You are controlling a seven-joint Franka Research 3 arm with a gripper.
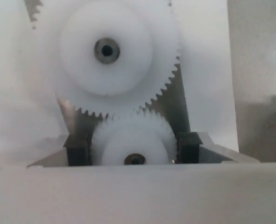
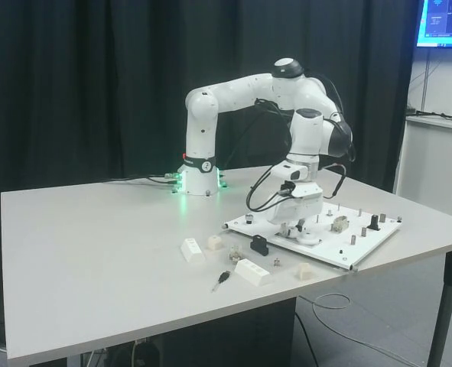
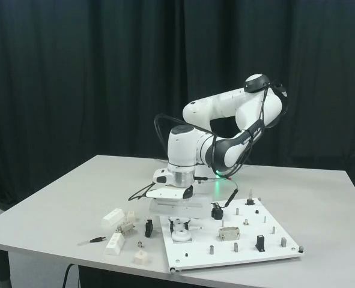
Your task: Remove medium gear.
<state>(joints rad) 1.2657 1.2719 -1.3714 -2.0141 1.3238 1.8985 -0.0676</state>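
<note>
**Gripper down on the medium gear**

Closest to the first room camera, at the near edge of the grey table (image 2: 80,245), loose parts lie scattered: a small black-handled tool (image 2: 221,279), a white block (image 2: 253,271) just right of it, another white block (image 2: 193,249) farther left, a black clip (image 2: 258,245) and a small white piece (image 2: 304,271) by the board's near corner. Beyond them sits the white board (image 2: 363,245), with short pegs and a black upright part (image 2: 373,222) toward its right end.

Over the board's left part the gripper (image 2: 298,228) hangs straight down, its tip right at the board's surface. From the wrist, both black fingers (image 1: 77,149) stand on either side of the medium gear (image 1: 134,140), each touching its toothed rim, so the jaws are pinching that gear. It sits low between them, its centre hole showing, and its teeth mesh with the large gear (image 1: 107,51) just beyond it on the board. In the second room view the medium gear (image 3: 181,234) shows as a white disc under the gripper, at the board's near left part.

Farther back the arm (image 2: 241,88) arches up and over to its base (image 2: 197,180) at the table's far side, where green lights glow. Black curtains hang behind.
</note>
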